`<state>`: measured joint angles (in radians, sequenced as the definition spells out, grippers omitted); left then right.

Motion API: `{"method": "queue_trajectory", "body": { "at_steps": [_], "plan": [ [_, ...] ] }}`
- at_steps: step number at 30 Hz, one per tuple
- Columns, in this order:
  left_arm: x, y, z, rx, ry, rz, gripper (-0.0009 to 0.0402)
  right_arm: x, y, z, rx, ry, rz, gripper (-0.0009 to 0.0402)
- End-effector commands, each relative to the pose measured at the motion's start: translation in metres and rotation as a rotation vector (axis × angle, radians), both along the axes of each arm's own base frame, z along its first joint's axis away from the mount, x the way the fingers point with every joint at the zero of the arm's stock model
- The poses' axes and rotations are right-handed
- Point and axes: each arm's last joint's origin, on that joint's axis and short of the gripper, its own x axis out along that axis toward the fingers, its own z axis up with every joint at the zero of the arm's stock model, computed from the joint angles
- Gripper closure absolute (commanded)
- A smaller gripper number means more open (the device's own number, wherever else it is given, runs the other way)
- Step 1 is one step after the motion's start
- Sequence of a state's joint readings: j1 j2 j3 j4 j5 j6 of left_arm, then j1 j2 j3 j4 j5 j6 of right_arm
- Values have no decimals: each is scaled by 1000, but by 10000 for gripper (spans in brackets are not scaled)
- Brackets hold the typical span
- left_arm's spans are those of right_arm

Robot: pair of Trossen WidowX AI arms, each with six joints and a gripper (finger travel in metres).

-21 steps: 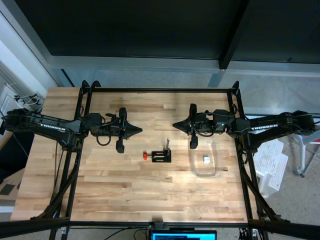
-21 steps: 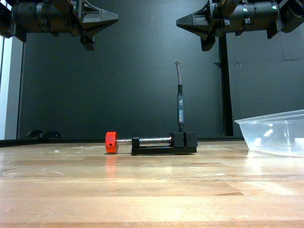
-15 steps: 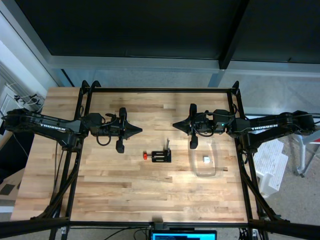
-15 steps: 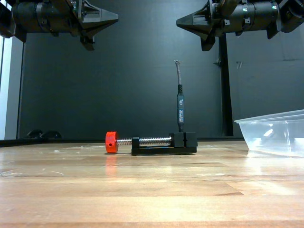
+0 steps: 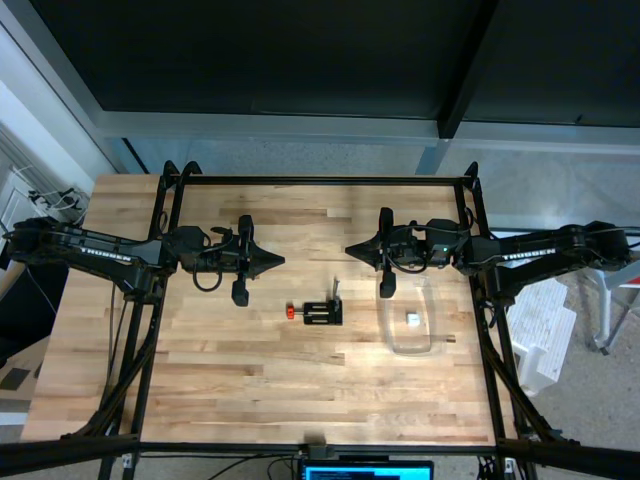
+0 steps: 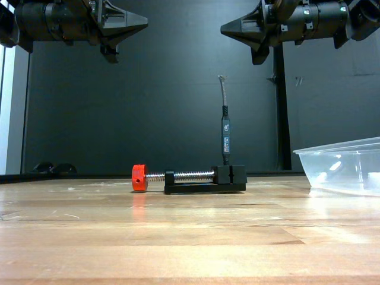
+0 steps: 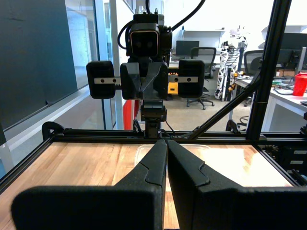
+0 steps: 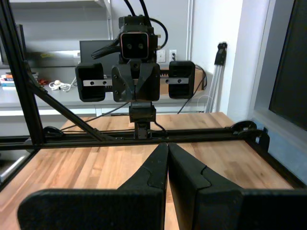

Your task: Remove the USB-C connector from taskboard and place in the container

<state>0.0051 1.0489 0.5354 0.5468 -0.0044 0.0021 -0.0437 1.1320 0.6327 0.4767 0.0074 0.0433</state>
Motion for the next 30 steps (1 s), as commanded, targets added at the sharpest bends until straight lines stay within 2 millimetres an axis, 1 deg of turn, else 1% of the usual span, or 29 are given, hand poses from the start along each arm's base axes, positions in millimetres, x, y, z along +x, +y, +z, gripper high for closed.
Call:
{"method": "queue_trajectory", "body": {
  "at_steps": [1, 5, 11, 19, 24, 30],
  "plan": [
    [0, 0, 0, 0, -1, 0, 393, 1, 1, 4, 0, 112, 12, 393],
    [0, 0, 0, 0, 0, 0, 393, 1, 3, 5, 9, 272, 42, 393],
    [0, 0, 0, 0, -1, 0, 393, 0, 14, 6, 9, 492, 79, 393],
    [0, 0, 0, 0, -1, 0, 393, 13, 33, 11, -38, 733, 94, 393],
    [0, 0, 0, 0, -1, 0, 393, 24, 41, 10, -56, 877, 96, 393],
    [0, 0, 0, 0, 0, 0, 393, 38, 47, 10, -76, 960, 77, 393]
  ]
}}
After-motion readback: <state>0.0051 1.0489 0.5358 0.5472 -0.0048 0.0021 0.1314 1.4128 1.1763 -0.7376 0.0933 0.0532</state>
